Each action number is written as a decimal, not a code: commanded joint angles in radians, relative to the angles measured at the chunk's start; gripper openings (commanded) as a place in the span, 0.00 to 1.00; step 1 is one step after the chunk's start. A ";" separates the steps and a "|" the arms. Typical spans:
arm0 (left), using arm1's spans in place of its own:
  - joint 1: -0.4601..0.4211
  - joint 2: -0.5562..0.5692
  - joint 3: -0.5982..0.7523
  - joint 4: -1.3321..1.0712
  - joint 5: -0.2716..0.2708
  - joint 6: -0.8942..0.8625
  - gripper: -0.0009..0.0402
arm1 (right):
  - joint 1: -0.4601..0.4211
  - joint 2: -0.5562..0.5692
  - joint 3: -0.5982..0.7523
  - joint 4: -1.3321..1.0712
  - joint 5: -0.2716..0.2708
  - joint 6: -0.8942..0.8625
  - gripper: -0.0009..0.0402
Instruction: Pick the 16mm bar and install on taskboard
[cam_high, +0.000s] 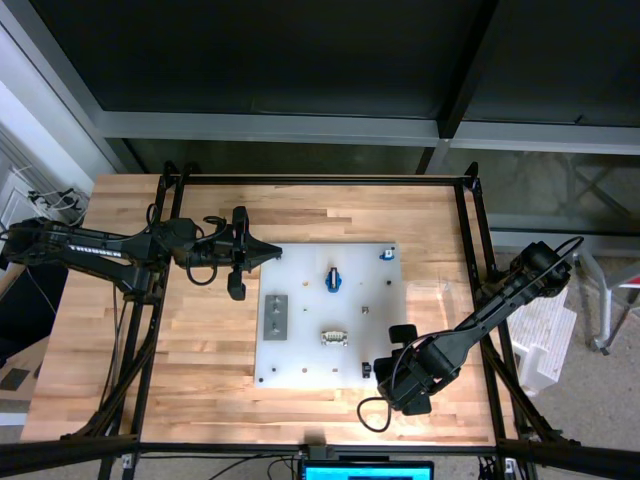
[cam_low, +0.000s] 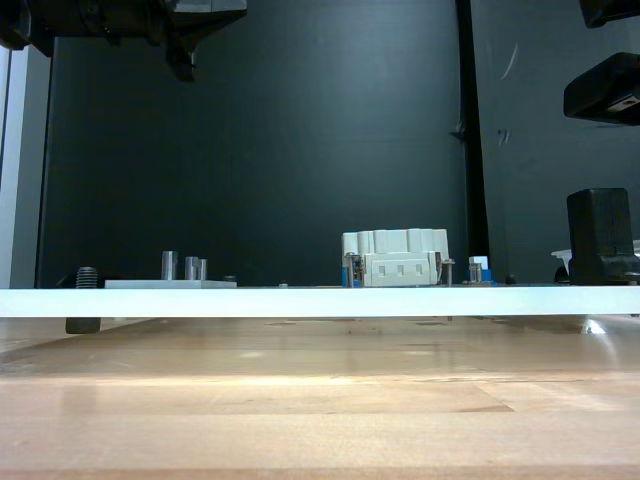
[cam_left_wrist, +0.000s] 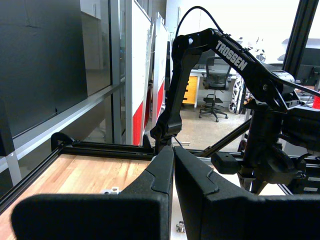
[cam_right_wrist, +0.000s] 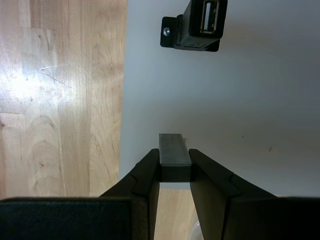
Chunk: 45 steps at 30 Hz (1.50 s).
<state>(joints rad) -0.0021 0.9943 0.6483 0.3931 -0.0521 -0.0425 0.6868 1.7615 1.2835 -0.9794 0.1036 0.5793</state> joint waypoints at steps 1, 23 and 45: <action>0.000 0.000 0.000 0.000 0.000 0.000 0.02 | 0.000 0.000 0.001 0.000 0.000 0.001 0.04; 0.000 0.000 0.000 0.000 0.000 0.000 0.02 | -0.001 -0.039 0.058 -0.070 -0.001 0.071 0.04; 0.000 0.000 0.000 0.000 0.000 0.000 0.02 | -0.002 -0.052 0.099 -0.168 0.010 0.127 0.04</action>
